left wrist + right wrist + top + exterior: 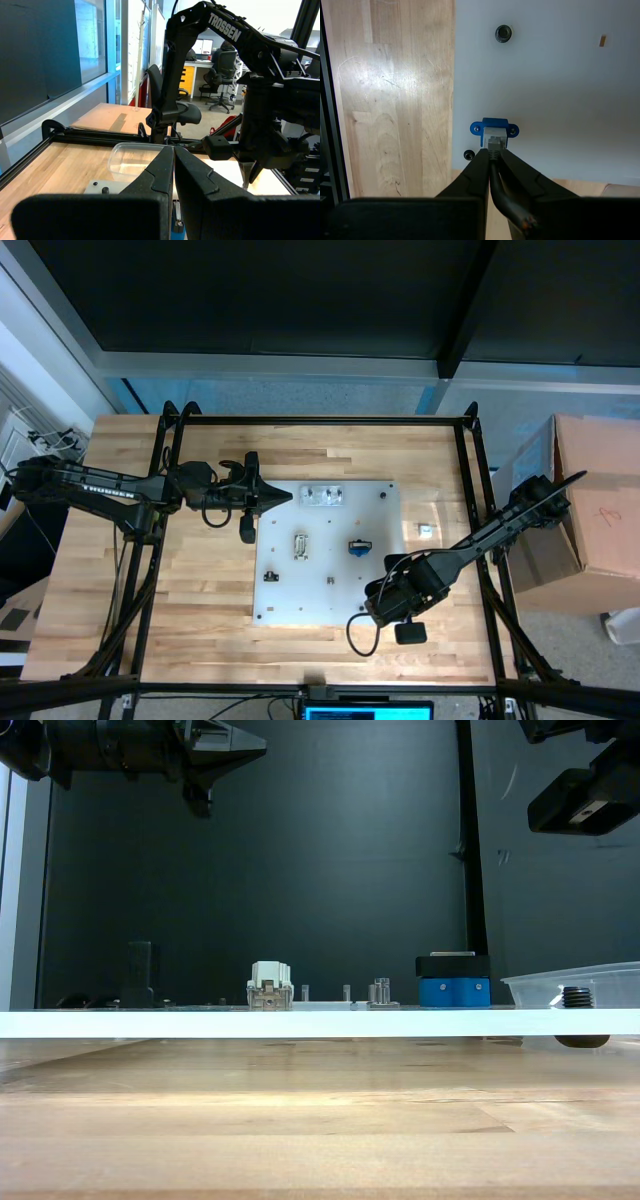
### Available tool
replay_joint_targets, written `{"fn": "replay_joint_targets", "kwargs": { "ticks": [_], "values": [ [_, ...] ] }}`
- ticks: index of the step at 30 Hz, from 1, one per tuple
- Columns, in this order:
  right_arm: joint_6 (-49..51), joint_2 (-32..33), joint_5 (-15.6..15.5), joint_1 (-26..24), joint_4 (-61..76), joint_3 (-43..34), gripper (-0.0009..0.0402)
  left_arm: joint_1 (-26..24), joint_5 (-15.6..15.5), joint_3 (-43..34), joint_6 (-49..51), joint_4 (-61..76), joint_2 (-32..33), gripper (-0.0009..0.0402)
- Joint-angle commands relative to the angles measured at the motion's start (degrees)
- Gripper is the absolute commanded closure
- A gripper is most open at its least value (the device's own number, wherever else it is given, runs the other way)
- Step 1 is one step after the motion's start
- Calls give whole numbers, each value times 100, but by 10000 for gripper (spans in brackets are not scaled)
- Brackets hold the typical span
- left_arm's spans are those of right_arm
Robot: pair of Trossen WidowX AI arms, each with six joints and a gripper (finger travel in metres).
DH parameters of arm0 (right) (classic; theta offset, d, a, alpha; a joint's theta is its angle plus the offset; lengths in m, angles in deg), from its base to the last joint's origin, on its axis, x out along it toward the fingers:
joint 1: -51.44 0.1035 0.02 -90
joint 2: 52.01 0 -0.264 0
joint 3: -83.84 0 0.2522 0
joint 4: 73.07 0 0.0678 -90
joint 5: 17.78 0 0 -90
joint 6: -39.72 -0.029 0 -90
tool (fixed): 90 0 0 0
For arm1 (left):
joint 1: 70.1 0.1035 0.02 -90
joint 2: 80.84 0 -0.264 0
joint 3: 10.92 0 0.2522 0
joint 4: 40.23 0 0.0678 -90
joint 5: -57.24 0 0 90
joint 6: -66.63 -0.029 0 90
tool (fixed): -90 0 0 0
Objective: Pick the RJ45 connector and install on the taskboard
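The RJ45 connector [494, 143], a pale grey plug on a black cable, is held in my right gripper [493, 156], whose fingers are shut around it and the cable. It hangs high over the white taskboard [560, 90] and lines up in that view with the blue RJ45 socket [494, 127]. In the low view the blue socket [453, 986] stands with nothing in it. In the high view my right gripper [373, 611] is over the board's near right corner, with the cable looping below it. My left gripper [276, 497] hovers shut over the board's left edge, holding nothing.
A white multi-pin block [270, 992] and small metal posts [379, 991] stand on the board [330, 560]. A clear plastic tray [590, 982] sits at the right. A cardboard box [595, 510] stands beyond the table's right edge. Black frame rails [320, 421] ring the table.
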Motion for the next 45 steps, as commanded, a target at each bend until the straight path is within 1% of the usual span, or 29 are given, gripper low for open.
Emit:
{"fn": "replay_joint_targets", "kwargs": {
  "ticks": [1, 8, 14, 18, 21, 23, 31, 35, 40, 42, 45],
  "values": [
    [-68, -55, 17, 0, -17, 0, 325, 2, 0, 0, -2, 0, 0, 393],
    [-83, -190, 17, 0, -7, -101, 264, 2, 0, 0, 0, -2, 0, 393],
    [26, -492, 26, 70, 269, -68, 219, 0, 0, 0, 0, -13, 0, 393],
    [72, -743, 219, 125, 490, -35, 201, 0, 0, 0, -2, 0, 0, 393],
    [74, -933, 455, 129, 640, -31, 196, 2, 0, 0, 0, -2, 0, 393],
    [87, -1014, 588, 133, 699, -9, 197, 2, 0, 0, -2, 0, 0, 392],
    [116, -1130, 612, 127, 726, -4, 197, 2, 0, 0, 0, 4, 2, 393],
    [208, -1432, 1058, -11, 581, 87, 204, 0, 0, 0, 0, -2, 0, 392],
    [564, -2151, 1078, -662, -330, 612, 236, 2, 0, 0, 0, 0, 0, 393],
    [774, -2481, 1174, -990, -809, 911, 255, 0, 0, 0, 0, 0, 0, 392],
    [1239, -2916, 1169, -1541, -1565, 1335, 294, 2, 0, 0, -2, 0, 0, 393]
  ]
}}
